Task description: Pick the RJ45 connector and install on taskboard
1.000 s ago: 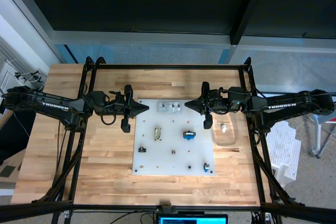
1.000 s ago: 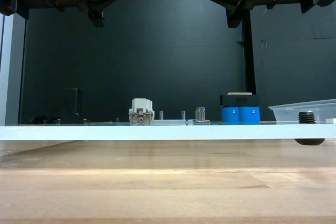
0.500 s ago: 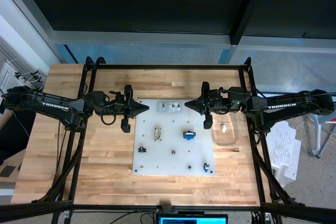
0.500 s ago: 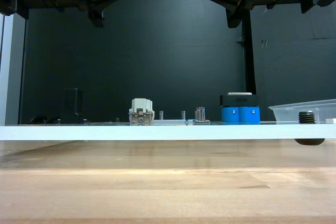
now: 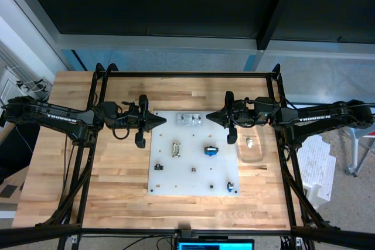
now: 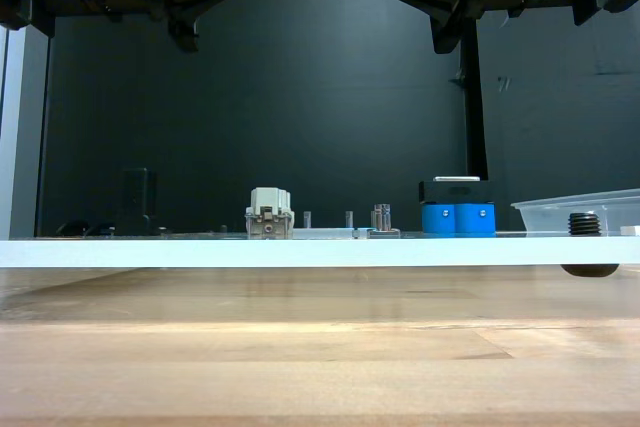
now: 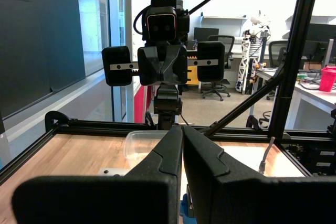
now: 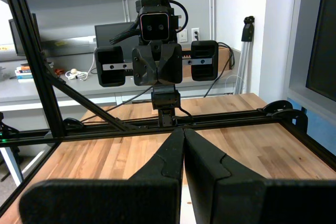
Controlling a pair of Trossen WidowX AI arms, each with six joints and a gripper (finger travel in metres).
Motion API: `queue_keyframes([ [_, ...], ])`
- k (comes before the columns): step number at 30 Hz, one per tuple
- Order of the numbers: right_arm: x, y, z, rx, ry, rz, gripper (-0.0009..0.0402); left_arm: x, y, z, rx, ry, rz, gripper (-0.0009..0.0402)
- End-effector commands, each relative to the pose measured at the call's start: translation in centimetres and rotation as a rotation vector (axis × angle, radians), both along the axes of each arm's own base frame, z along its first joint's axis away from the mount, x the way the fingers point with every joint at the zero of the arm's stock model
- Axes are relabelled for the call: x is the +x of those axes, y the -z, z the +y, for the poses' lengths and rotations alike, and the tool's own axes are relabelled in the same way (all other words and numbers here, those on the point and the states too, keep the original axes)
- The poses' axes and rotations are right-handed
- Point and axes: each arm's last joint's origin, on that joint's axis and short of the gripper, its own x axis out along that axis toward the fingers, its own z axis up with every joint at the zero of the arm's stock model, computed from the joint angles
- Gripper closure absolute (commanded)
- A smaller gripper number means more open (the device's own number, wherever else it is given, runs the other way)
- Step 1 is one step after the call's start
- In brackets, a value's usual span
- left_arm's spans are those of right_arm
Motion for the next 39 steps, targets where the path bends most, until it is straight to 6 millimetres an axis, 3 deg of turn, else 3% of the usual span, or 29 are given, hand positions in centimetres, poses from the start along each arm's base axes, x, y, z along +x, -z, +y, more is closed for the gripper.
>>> queue_keyframes([
  [1,0.00,0.04,0.01,0.001,0.000,0.005,0.0393,0.01,0.00,0.00,0.000,0.000,0.000,0.0393],
  [39,0.01,0.19,0.00,0.001,0.000,0.020,0.0393,0.01,0.00,0.00,0.000,0.000,0.000,0.0393],
])
